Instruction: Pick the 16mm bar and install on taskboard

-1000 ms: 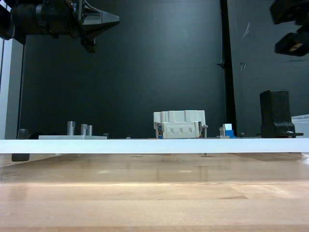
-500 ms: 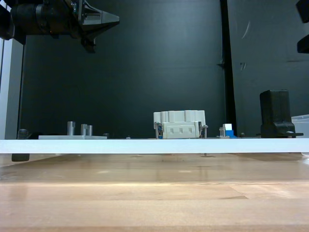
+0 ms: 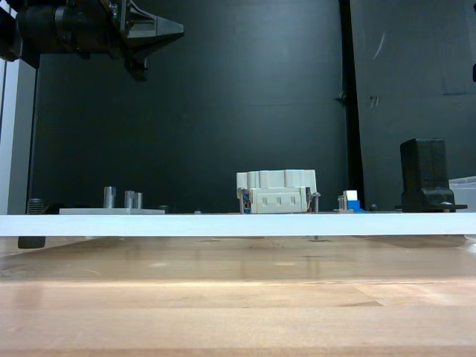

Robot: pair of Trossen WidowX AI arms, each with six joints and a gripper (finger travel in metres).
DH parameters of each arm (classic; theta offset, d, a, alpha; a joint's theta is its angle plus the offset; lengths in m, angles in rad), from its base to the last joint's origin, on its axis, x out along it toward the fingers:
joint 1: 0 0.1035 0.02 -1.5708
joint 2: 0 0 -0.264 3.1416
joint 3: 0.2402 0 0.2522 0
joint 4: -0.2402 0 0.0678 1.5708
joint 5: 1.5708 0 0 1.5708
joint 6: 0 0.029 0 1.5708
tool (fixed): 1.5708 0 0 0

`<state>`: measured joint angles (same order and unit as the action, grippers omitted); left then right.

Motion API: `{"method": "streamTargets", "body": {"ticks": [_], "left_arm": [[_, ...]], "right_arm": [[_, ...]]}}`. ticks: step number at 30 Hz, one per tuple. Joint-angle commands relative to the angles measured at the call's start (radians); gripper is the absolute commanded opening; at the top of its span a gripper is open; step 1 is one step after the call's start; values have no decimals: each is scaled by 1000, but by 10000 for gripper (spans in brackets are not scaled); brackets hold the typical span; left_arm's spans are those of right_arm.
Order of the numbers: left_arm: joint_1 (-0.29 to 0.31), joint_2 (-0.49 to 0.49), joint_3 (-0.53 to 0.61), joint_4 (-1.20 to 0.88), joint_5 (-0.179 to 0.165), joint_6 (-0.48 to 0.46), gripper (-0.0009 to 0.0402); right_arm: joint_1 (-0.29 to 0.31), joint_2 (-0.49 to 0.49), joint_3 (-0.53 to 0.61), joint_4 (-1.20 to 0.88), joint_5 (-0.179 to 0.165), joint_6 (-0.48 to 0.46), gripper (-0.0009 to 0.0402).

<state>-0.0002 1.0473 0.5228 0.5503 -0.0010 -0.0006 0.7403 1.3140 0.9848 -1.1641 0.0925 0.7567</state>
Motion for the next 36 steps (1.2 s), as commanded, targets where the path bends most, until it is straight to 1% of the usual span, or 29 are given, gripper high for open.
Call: {"method": "streamTargets", "body": {"ticks": [1,8,14,18,21,30,36], "left_arm": [[0,0,0,0,0,0,0],[0,0,0,0,0,0,0],[0,0,0,0,0,0,0],[0,0,0,0,0,0,0],[0,0,0,0,0,0,0],[0,0,0,0,0,0,0],[0,0,0,0,0,0,0]], "right_arm": [[8,18,-1,10,19,-1,164],[13,39,-18,39,20,13,203],[24,40,-61,100,12,18,217],[26,52,-78,123,13,16,217],[27,64,-89,149,20,12,217],[28,82,-156,262,20,-11,217],[27,82,-183,285,20,-32,206]]}}
